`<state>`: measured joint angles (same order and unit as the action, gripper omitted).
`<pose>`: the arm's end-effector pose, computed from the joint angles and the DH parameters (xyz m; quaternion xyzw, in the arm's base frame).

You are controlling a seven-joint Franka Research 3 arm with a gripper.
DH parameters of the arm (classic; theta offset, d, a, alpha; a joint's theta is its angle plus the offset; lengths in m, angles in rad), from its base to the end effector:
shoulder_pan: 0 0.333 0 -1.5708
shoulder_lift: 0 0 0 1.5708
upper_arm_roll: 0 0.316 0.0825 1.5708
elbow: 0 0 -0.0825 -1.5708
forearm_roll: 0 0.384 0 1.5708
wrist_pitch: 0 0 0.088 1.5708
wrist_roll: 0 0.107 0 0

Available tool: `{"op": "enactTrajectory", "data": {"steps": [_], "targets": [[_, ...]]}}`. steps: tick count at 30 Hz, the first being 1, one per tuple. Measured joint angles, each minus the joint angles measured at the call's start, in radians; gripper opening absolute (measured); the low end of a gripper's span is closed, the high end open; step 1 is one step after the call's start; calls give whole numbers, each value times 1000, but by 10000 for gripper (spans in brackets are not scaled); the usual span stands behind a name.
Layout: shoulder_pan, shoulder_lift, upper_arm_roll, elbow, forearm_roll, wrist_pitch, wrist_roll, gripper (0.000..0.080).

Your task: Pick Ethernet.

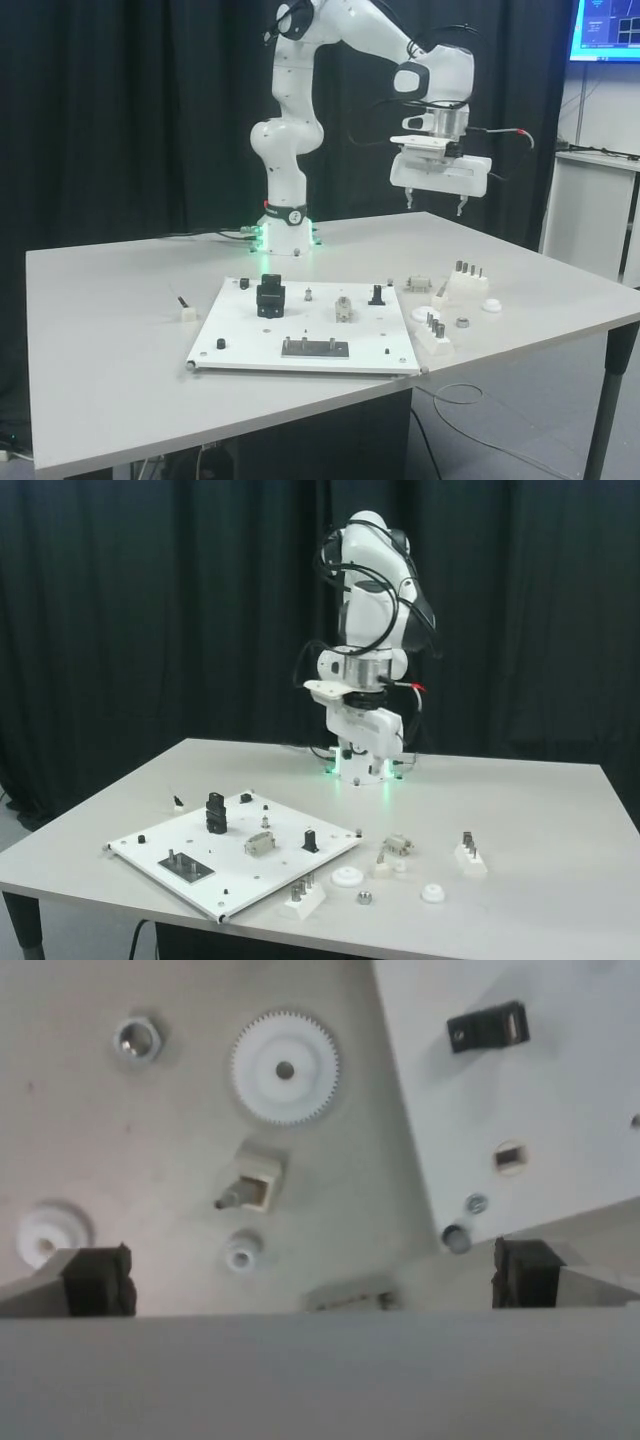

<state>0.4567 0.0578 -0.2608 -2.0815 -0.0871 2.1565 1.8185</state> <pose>0.5482 0.1065 0.4023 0.7051 -0.7077 0.0422 0.0155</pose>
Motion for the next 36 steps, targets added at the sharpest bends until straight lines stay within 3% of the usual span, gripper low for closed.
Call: {"op": "enactTrajectory", "data": {"steps": [10, 20, 28, 36], "targets": [[0, 34, 36, 15, -57, 11, 199, 800], [-2, 74, 39, 34, -60, 11, 266, 800], [-2, 98, 49, 46, -60, 11, 247, 800], [-1, 108, 72, 50, -60, 11, 63, 800]]}}
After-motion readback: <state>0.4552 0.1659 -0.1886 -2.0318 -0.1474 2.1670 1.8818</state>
